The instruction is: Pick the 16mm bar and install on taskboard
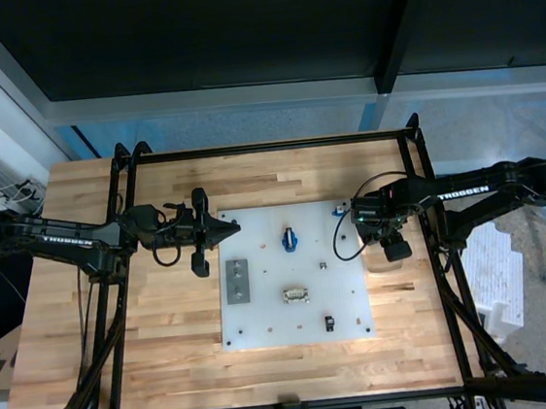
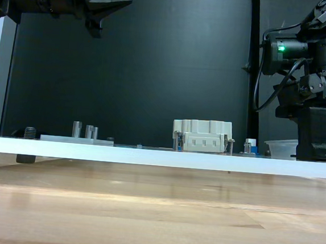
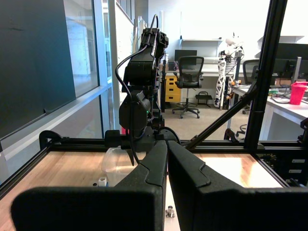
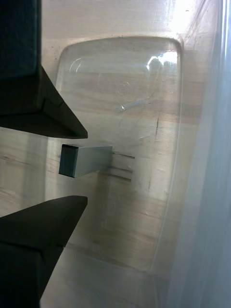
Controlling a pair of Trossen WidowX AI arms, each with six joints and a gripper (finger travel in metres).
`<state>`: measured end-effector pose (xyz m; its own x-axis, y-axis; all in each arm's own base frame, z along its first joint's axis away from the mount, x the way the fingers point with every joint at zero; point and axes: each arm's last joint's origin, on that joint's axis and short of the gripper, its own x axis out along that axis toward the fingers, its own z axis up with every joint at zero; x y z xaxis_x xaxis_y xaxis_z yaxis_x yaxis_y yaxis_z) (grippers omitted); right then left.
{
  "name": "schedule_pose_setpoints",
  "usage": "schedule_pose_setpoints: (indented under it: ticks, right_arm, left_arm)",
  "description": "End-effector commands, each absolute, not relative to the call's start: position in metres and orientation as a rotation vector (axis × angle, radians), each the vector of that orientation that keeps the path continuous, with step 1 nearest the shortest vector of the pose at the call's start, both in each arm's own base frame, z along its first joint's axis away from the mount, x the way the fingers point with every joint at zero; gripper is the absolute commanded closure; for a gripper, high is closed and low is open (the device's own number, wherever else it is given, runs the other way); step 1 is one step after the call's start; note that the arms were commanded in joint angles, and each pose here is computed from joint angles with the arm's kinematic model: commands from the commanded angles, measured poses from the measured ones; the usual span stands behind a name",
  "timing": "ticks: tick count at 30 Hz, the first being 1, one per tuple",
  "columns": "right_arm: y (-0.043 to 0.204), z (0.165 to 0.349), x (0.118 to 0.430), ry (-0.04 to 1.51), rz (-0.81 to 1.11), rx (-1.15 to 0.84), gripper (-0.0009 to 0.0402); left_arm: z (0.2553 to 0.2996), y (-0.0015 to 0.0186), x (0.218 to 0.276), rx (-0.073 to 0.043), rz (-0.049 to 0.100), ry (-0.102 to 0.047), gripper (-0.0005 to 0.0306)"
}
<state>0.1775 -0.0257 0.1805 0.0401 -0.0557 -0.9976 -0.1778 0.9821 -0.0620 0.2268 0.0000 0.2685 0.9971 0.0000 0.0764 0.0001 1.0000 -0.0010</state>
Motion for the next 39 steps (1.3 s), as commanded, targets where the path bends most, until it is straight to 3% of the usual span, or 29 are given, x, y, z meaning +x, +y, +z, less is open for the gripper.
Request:
schedule_pose_setpoints:
  ticks: [1,19,26,39]
  right_arm:
    - [-0.026,0.181,0.178,1.530,0.093,-0.187,0.0252]
    - [-0.025,0.184,0.178,1.515,0.112,-0.182,0.0396]
    - [-0.025,0.189,0.177,1.493,0.108,-0.187,0.0391]
    - [-0.025,0.245,0.179,1.462,0.019,-0.101,0.0393]
  left_arm:
    - [0.2686,0.0000,0.2268,-0.001,0.000,-0.077,0.0300]
    - [0.2686,0.0000,0.2268,-0.001,0.000,-0.077,0.0300]
    - [0.2686,0.0000,0.2268,-0.001,0.000,-0.077,0.0300]
    - [0.2686,0.0000,0.2268,-0.001,0.000,-0.077,0.0300]
